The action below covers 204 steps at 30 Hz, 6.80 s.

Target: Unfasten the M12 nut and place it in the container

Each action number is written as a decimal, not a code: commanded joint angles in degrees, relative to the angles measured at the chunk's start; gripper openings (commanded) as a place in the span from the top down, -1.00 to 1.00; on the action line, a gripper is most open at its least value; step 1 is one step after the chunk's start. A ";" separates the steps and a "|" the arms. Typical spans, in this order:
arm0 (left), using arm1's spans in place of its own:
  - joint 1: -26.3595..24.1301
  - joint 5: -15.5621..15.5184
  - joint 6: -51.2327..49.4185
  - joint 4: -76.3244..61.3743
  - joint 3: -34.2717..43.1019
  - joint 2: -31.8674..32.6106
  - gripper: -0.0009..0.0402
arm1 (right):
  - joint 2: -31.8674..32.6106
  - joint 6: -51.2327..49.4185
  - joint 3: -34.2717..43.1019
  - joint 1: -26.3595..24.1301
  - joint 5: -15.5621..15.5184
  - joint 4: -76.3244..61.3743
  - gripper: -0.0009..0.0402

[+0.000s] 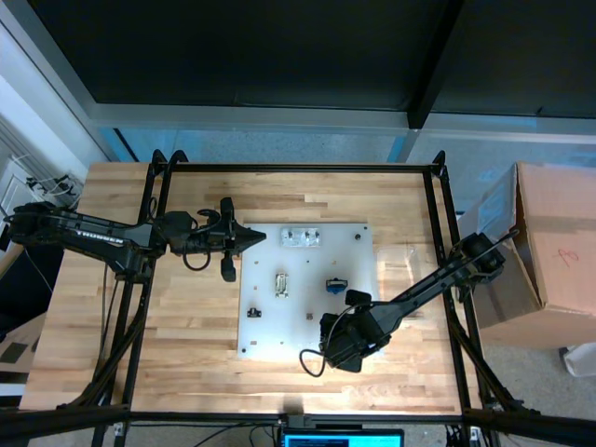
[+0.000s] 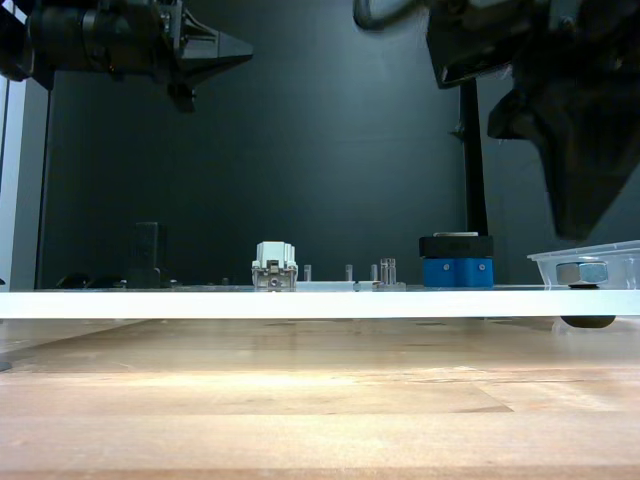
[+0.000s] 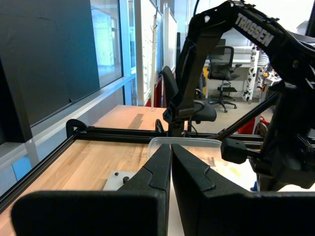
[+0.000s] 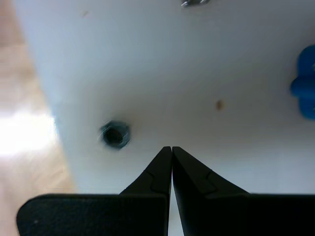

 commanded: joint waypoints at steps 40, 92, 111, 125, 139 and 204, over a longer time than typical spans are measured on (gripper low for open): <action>0.00 0.00 0.02 0.02 0.02 0.00 0.96 | 3.50 -9.01 -0.20 -2.29 -10.32 3.91 0.96; 0.00 0.00 0.02 0.02 0.00 0.00 0.96 | 2.73 -4.02 -1.57 -1.92 -14.08 6.78 0.96; 0.00 0.00 0.02 0.00 0.02 0.00 0.96 | 0.13 2.73 -1.40 -1.68 1.14 -0.96 0.96; 0.02 0.00 0.02 0.09 0.02 0.00 0.96 | -2.73 0.11 -0.17 -1.57 -18.25 3.10 0.96; 0.02 0.00 0.02 0.17 0.02 -0.02 0.96 | 1.92 -3.19 -1.01 -1.68 -17.64 8.39 0.96; -0.02 0.02 0.02 0.15 0.00 0.00 0.96 | 0.79 -0.85 -1.51 -1.42 -16.61 7.67 0.96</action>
